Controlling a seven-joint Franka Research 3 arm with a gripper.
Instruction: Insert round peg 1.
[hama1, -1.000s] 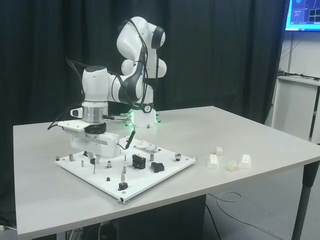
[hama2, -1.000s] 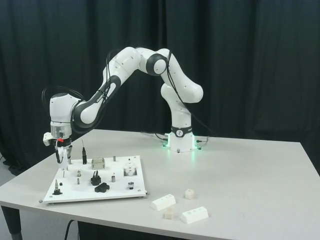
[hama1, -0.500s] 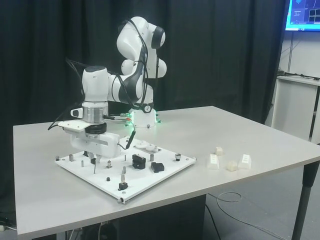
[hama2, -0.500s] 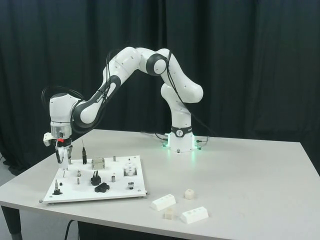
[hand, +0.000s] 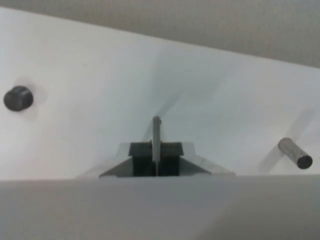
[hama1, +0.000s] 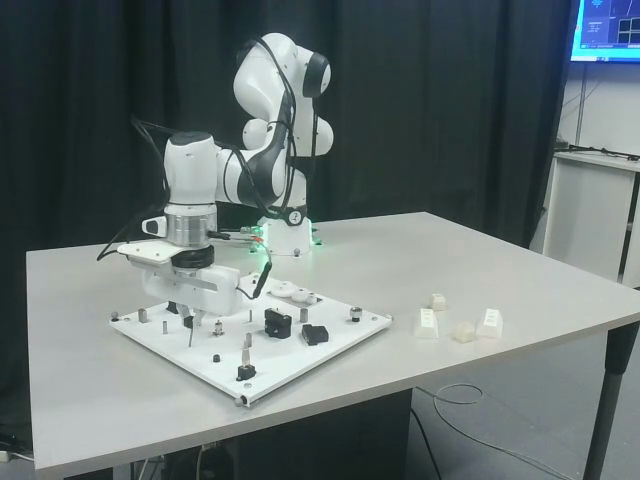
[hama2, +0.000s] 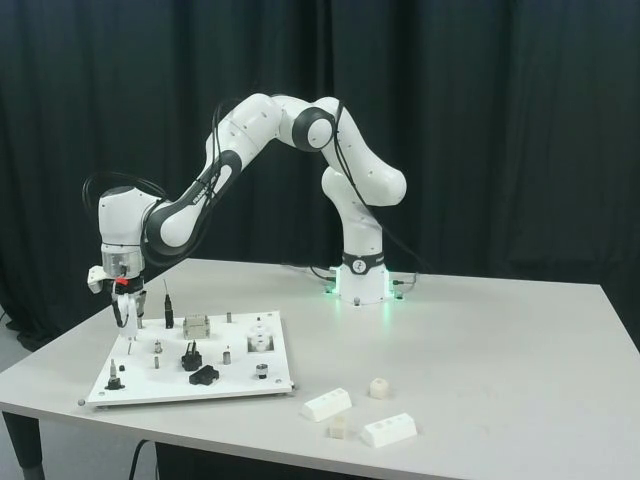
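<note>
my pincer: clamped on round peg 1, peg upright, tip just above white board
black knob: on board, ten o'clock of peg
grey pin: three o'clock, well apart

Four white blocks (two long, two small), one board.

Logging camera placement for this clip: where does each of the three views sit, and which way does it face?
Wrist view: on the arm's wrist, looking down past the gripper holding a thin grey metal peg over the flat white board.
First room view: off one table corner, facing the white arm and board.
Second room view: across the grey table, arm side-on.
Both room views share arm, board and gripper.
</note>
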